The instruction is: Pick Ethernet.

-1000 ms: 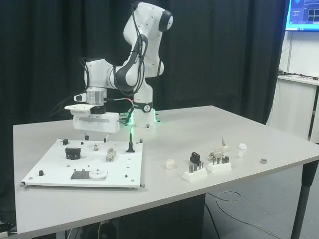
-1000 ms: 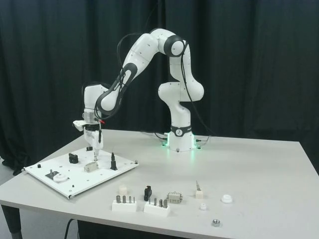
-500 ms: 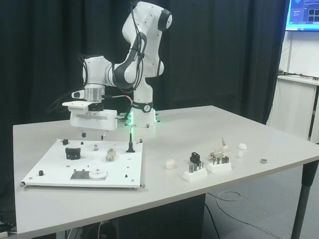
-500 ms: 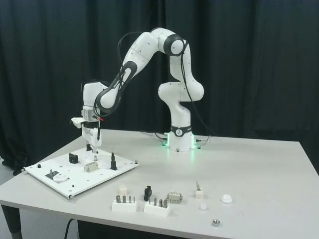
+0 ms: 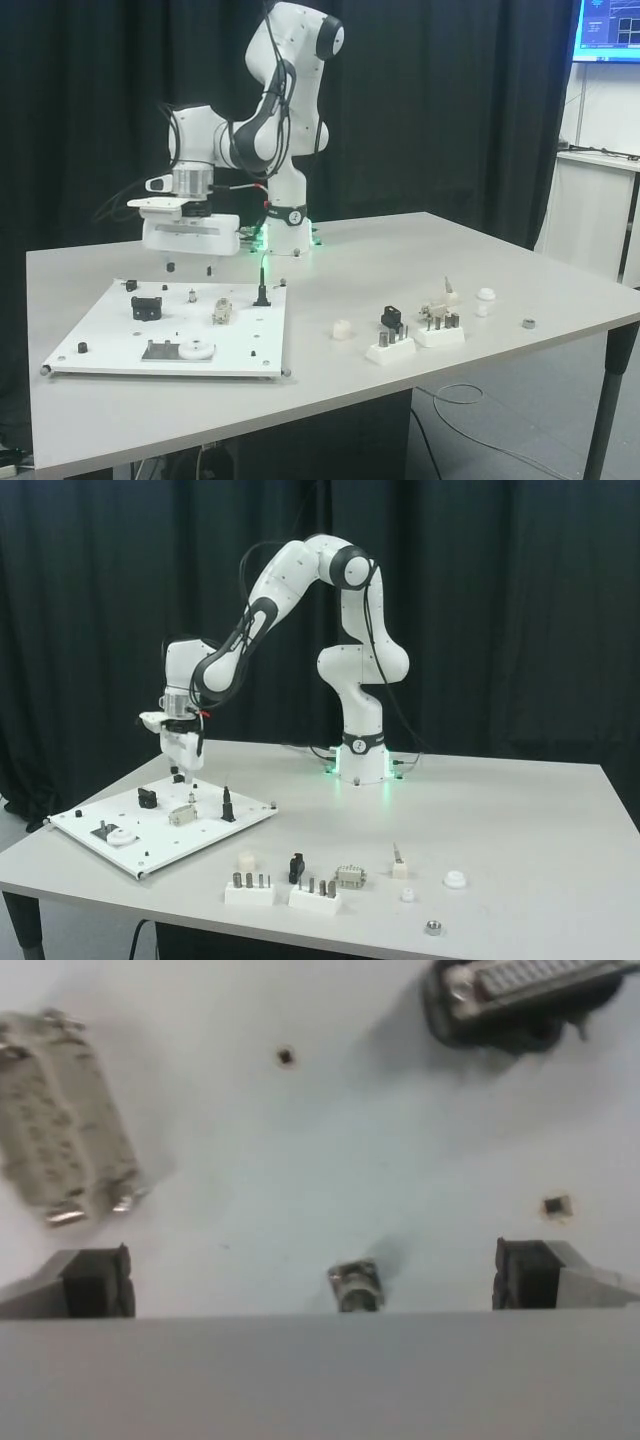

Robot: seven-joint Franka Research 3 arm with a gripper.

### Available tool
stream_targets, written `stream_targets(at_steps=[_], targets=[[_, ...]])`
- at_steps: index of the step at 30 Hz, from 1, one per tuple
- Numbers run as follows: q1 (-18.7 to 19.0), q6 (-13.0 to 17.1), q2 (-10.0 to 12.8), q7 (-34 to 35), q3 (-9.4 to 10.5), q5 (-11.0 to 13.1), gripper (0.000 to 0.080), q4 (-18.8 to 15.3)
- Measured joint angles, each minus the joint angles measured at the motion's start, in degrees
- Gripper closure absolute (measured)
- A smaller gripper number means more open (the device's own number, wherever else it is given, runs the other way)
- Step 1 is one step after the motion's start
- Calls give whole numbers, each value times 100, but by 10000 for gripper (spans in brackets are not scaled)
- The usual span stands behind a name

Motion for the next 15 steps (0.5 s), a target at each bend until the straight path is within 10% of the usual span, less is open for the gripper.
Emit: stream_targets(at_steps=[15], targets=[[518, -178, -354, 180, 1, -142, 3, 105]])
